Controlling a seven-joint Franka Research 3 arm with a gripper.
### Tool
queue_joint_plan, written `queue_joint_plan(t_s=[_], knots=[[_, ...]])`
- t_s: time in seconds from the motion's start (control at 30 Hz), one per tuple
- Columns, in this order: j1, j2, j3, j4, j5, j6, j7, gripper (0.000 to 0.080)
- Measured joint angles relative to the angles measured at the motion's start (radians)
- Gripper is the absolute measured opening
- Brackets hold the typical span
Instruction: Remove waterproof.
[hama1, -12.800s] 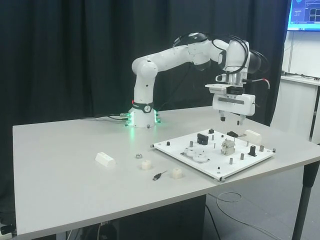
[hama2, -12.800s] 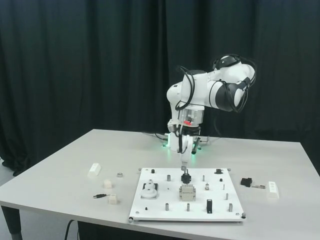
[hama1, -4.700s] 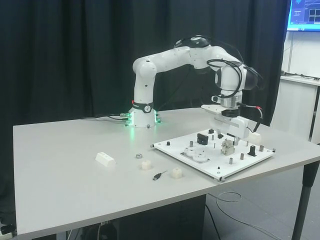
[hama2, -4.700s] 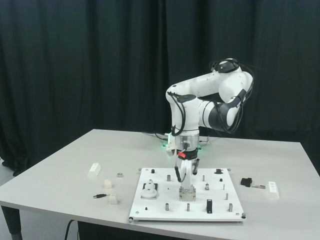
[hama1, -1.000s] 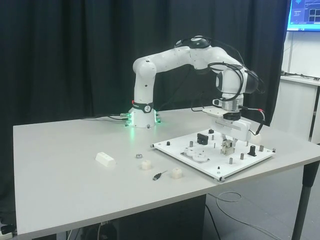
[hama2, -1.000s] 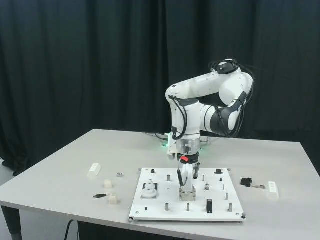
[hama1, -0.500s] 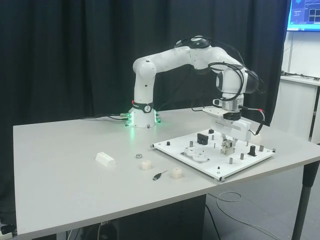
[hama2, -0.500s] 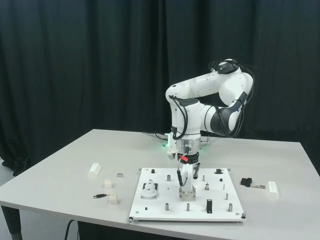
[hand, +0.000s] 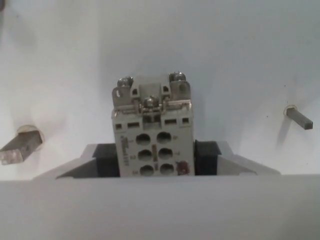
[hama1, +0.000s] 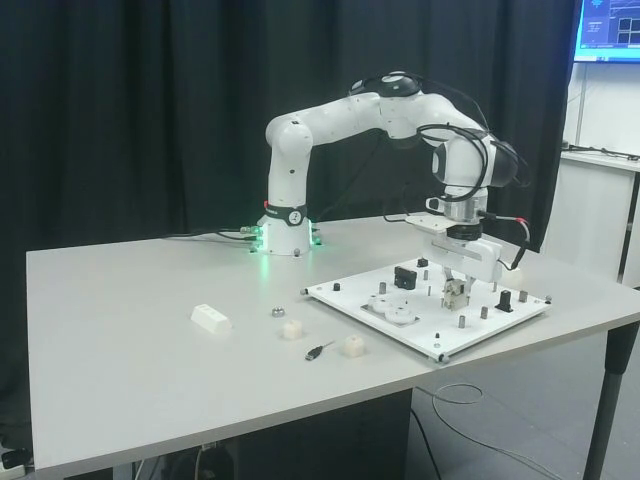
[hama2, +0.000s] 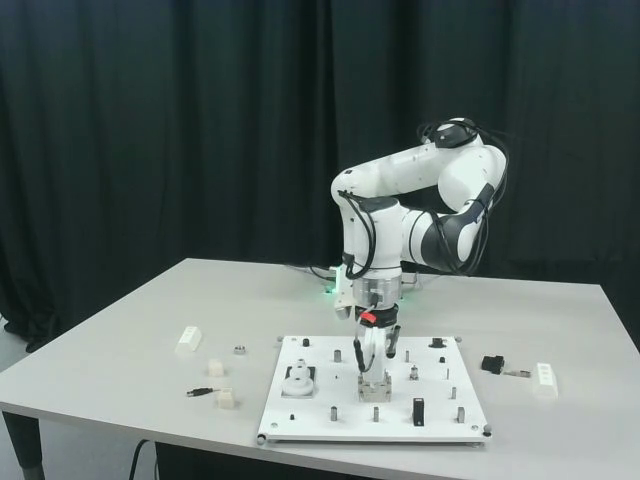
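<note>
The waterproof connector (hand: 152, 132) stands upright near the middle of the white assembly board (hama1: 350, 300), which lies at the table (hama1: 130, 350) corner farthest from the arm's base. The claw (hama2: 375, 368) hangs directly over it, fingers apart, one on each side of the connector body, probably so it can close and pull straight up. Short pegs (hand: 299, 118) stand well apart, so lifting room seems free; sideways room is narrower.

Grey table (hama1: 120, 330) — white board (hama1: 430, 335), small white blocks (hama1: 211, 318).
</note>
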Motion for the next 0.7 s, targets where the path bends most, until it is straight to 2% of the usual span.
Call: queue_joint_plan(t_s=[0.37,0.7], knots=[[-0.001,0.001,-0.017,0.002,-0.02,0.001,0.056,0.0315],[-0.002,0.001,-0.007,0.0,-0.021,-0.001,0.056,0.031]])
